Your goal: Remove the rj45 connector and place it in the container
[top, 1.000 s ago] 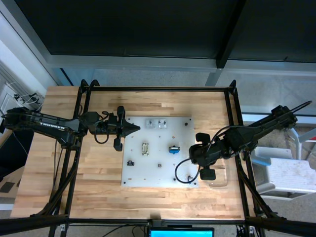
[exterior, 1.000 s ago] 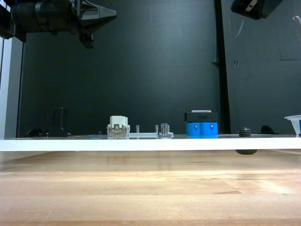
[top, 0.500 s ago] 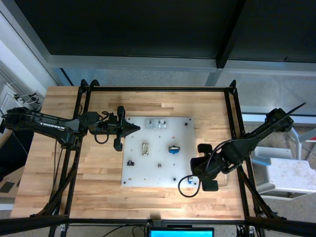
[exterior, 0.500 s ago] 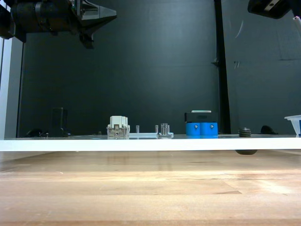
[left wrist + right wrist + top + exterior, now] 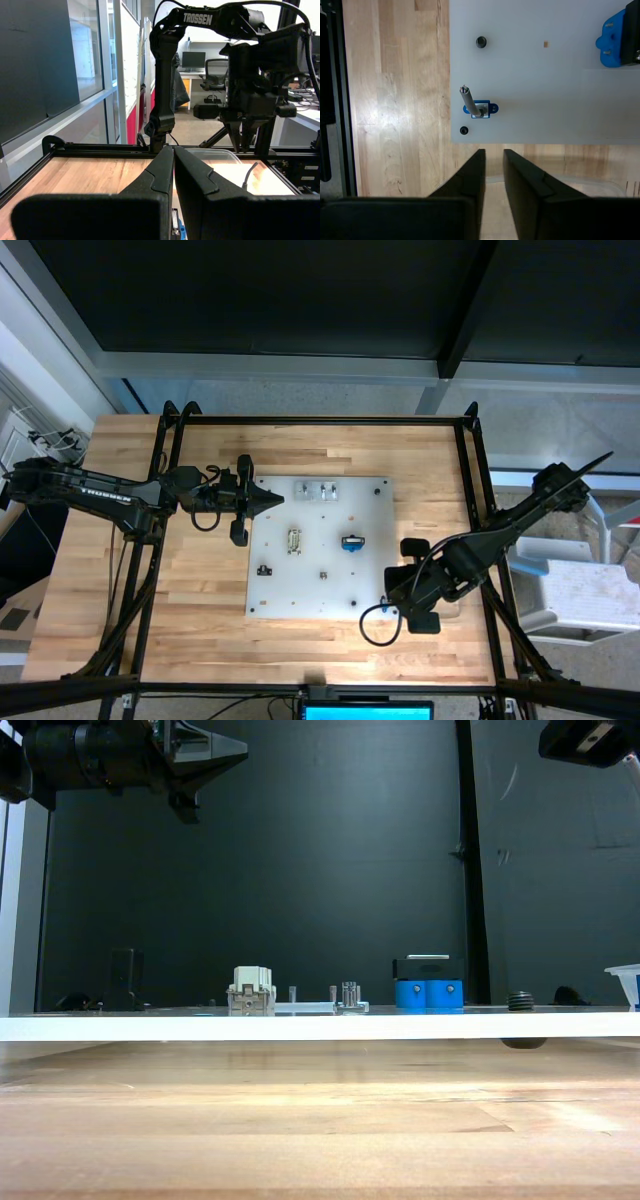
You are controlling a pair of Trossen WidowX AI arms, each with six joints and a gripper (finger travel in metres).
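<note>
Right wrist view: the right gripper [image 5: 493, 152] hangs over the near edge of the white board [image 5: 545, 90]. Its fingers are parted by a narrow gap and grasp nothing. The plug [image 5: 480, 108], a small blue-based piece with a grey stub, sits in the board, apart from the fingertips. The clear tub [image 5: 580, 182] lies on the counter [image 5: 395, 100] just beside that board edge. The part of it that shows holds nothing.

So the approach is the step in hand, and the plug is not yet gripped. The next move, I judge, calls for lining the fingers up over the plug, lowering, closing on it and pulling it free. After that it is only a short carry to the tub.

High view: the right gripper covers the board's near right corner, hiding the plug and most of the tub. The left gripper [image 5: 276, 499] sits at the board's left edge.

Low view: both grippers hang well above the board, and the tub's lip shows at the far right.

Left wrist view: the left fingers are pressed together and empty. The tub beyond them looks empty.
</note>
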